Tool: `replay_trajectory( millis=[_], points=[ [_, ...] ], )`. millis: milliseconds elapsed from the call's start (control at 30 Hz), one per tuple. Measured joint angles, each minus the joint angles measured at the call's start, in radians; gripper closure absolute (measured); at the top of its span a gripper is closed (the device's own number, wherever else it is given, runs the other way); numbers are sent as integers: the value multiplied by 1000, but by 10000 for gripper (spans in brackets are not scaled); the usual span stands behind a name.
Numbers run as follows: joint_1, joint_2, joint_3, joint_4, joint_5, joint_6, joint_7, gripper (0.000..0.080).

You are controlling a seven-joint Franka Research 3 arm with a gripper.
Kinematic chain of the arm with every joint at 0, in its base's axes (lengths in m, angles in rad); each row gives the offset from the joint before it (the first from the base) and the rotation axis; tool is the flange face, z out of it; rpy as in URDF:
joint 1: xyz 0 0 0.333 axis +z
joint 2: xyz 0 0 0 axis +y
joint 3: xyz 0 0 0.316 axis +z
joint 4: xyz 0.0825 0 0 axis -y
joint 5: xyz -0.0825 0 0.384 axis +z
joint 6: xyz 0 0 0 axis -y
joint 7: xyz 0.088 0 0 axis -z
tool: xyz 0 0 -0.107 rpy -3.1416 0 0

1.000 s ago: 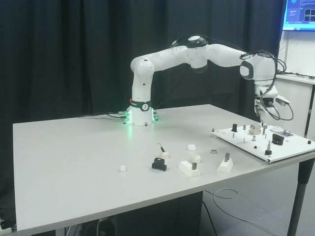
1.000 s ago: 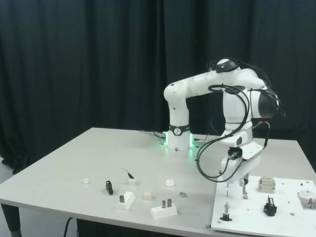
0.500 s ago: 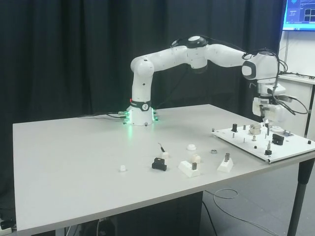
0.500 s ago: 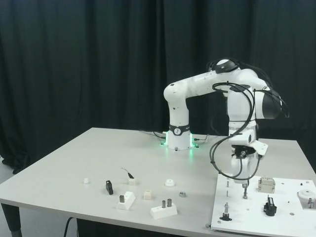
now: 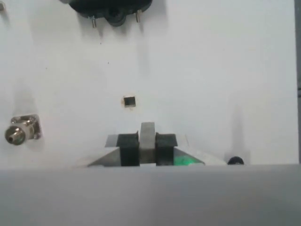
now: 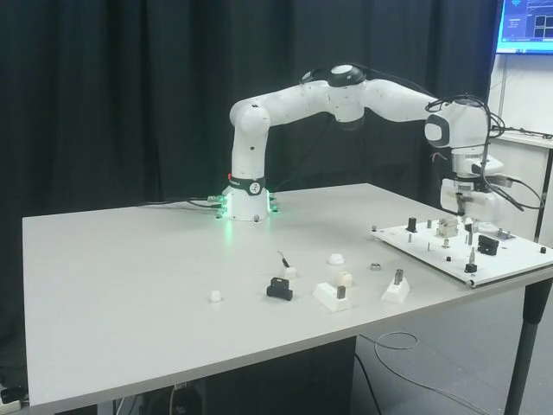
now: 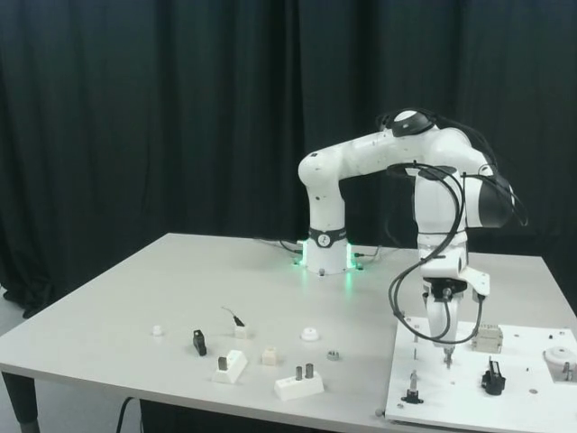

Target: Insert square peg 2.

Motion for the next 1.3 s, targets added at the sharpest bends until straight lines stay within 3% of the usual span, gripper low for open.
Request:
replay_trajectory(
  millis=[733,1300],
  points=[
    [-8,0,38,3,-10,5,-15,733],
    [-39,0,83,45,-10,6,-43,733]
  ],
)
